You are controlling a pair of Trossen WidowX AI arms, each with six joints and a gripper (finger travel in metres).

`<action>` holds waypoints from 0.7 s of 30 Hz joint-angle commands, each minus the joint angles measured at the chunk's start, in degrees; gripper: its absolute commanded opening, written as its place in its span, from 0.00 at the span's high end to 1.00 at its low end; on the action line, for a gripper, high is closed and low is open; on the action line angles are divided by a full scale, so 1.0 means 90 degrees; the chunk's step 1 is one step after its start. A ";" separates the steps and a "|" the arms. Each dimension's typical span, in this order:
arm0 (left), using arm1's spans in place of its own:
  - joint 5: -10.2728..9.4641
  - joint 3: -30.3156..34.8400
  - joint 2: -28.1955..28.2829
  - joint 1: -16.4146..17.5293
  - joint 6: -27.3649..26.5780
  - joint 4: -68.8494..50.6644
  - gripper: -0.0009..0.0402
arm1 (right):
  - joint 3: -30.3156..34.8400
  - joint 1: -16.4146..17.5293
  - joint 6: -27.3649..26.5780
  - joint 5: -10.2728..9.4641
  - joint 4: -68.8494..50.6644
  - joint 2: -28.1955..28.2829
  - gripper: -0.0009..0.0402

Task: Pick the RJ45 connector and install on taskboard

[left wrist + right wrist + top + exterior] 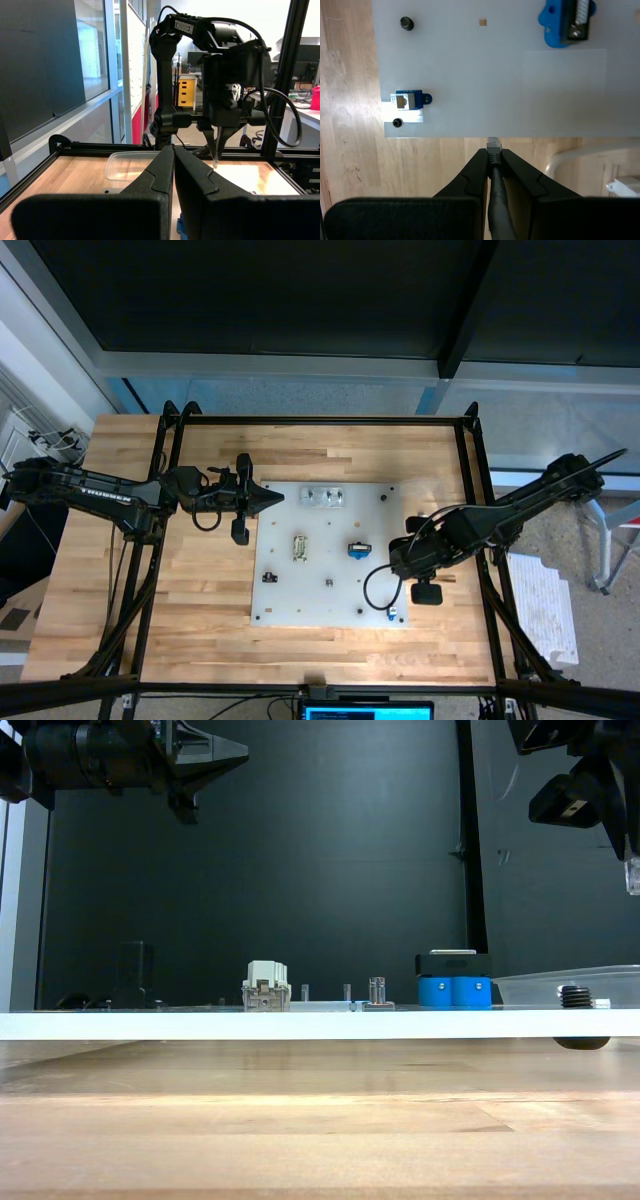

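Note:
The RJ45 connector (493,144) is a tiny translucent plug on a dark cable stub, and my right gripper (493,152) is shut on it. It hangs high above the table (633,875), just off the right edge of the taskboard (300,590), a white square plate. On the plate close to that edge is a small blue jack (409,100). My right gripper (408,558) points down beside the board's right side. My left gripper (268,500) hovers shut and empty over the board's left edge, well above it (215,760).
On the board stand a grey-white connector block (298,547), a blue and black fitting (358,550) and silver fittings (322,498) at the back. A clear plastic tray (570,985) lies on the wood right of the board. A black frame (320,421) borders the table.

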 commanded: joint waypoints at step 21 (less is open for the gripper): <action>0.0000 0.0000 0.0000 0.0000 0.0000 0.0000 0.98 | 0.0515 0.0809 0.0512 0.0010 0.0435 0.0947 0.98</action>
